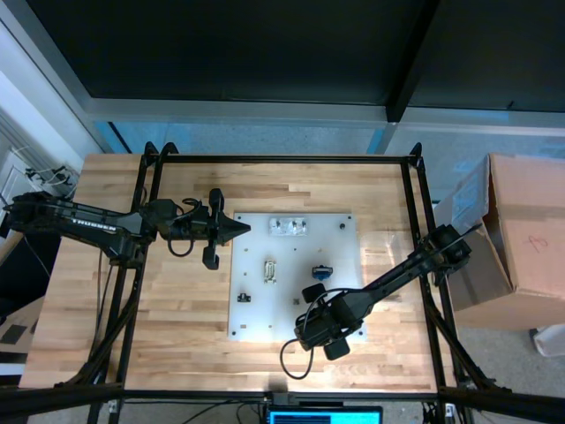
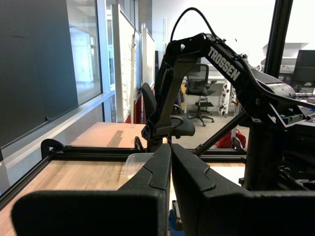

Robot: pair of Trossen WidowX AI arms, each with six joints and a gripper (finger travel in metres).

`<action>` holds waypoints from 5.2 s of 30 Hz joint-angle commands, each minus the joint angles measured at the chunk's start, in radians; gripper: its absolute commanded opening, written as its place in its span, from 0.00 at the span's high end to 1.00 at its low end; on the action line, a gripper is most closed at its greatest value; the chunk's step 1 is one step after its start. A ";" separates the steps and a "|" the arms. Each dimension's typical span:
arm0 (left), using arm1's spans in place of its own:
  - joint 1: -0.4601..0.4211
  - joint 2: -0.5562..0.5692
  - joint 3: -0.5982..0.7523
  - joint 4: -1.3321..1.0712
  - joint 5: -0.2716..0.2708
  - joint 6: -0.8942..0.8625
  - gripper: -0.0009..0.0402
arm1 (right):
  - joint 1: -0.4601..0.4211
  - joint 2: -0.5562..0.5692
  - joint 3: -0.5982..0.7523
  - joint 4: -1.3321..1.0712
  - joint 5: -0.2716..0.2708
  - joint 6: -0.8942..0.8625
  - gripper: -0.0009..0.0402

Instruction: Unfasten the M12 nut and place it in the container

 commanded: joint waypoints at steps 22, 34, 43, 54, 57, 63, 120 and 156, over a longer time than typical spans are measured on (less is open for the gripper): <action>0.000 0.000 0.000 0.000 0.000 0.000 0.98 | 0.002 -0.083 0.118 -0.234 -0.086 0.521 0.53; 0.000 0.000 0.000 0.000 0.000 0.000 0.98 | 0.006 -0.070 0.127 -0.241 -0.076 0.531 0.43; 0.000 0.000 0.000 0.000 0.000 0.000 0.98 | 0.009 0.032 0.126 -0.212 -0.068 0.534 0.43; 0.000 0.000 0.000 0.000 0.000 0.000 0.98 | 0.009 0.031 0.056 -0.142 -0.050 0.525 0.43; 0.000 0.000 0.000 0.000 0.000 0.000 0.98 | 0.008 0.028 0.042 -0.129 -0.050 0.520 0.43; 0.000 0.000 0.000 0.000 0.000 0.000 0.98 | 0.008 0.020 0.032 -0.122 -0.053 0.514 0.48; 0.000 0.000 0.000 0.000 0.000 0.000 0.98 | 0.009 -0.022 0.010 -0.078 -0.076 -0.838 0.95; 0.000 0.000 0.000 0.000 0.000 0.000 0.98 | 0.017 -0.089 0.010 -0.164 -0.157 -0.437 0.61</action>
